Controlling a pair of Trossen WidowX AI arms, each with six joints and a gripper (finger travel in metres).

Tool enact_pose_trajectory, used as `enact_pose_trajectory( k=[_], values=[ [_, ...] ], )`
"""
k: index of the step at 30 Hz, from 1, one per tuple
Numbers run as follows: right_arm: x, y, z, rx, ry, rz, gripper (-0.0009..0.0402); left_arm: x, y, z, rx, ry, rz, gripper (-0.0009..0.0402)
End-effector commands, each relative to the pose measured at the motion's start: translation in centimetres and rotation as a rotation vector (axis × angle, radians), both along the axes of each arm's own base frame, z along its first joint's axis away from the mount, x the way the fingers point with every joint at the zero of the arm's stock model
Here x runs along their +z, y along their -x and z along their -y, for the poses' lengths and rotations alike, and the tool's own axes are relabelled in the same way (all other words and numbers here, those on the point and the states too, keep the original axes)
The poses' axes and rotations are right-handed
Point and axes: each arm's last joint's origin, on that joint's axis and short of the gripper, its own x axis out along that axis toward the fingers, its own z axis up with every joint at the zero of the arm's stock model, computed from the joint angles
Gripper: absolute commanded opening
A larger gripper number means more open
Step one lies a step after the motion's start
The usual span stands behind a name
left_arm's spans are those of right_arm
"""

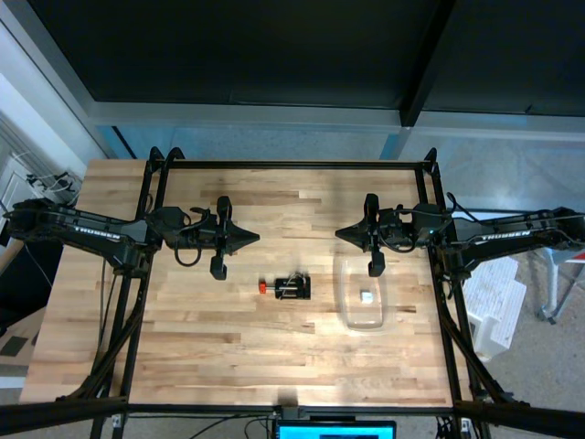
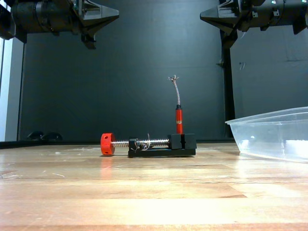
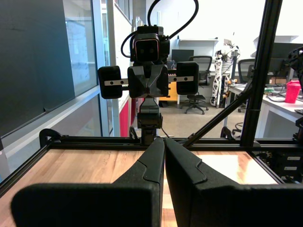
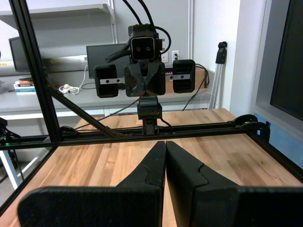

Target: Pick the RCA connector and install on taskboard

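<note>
The taskboard (image 1: 291, 289) is a small black fixture lying mid-table, with a red-orange knob (image 1: 262, 287) at its left end. In the low view the taskboard (image 2: 163, 144) carries a silvery screw, and a thin red post (image 2: 178, 120) topped by a coiled silvery wire stands upright at its right end. No loose RCA connector shows in any view. My left gripper (image 1: 254, 238) hovers high, behind and left of the fixture, fingers shut on nothing (image 3: 164, 142). My right gripper (image 1: 340, 234) hovers high to the fixture's back right, also shut and empty (image 4: 165, 144).
A clear plastic tray (image 1: 345, 274) lies right of the fixture, under the right arm, holding a small white square piece (image 1: 366, 296). A black metal frame (image 1: 292, 165) borders the wooden table. Both arms hang well above the tabletop.
</note>
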Motion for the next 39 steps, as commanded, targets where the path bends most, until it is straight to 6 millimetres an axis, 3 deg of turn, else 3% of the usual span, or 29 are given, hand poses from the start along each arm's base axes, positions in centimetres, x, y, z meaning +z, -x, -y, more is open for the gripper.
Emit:
enact_pose_trajectory(
  k=[1, 39],
  values=[
    [-0.01, -0.01, 0.0, 0.0, 0.0, -0.002, 0.0, 0.01, -0.01, 0.0, 0.0, 0.0, 0.0, 0.0],
    [-0.21, -0.01, 0.0, 0.0, 0.0, -0.021, 0.0, 0.01, -0.01, 0.0, 0.0, 0.0, 0.0, 0.0]
  ],
)
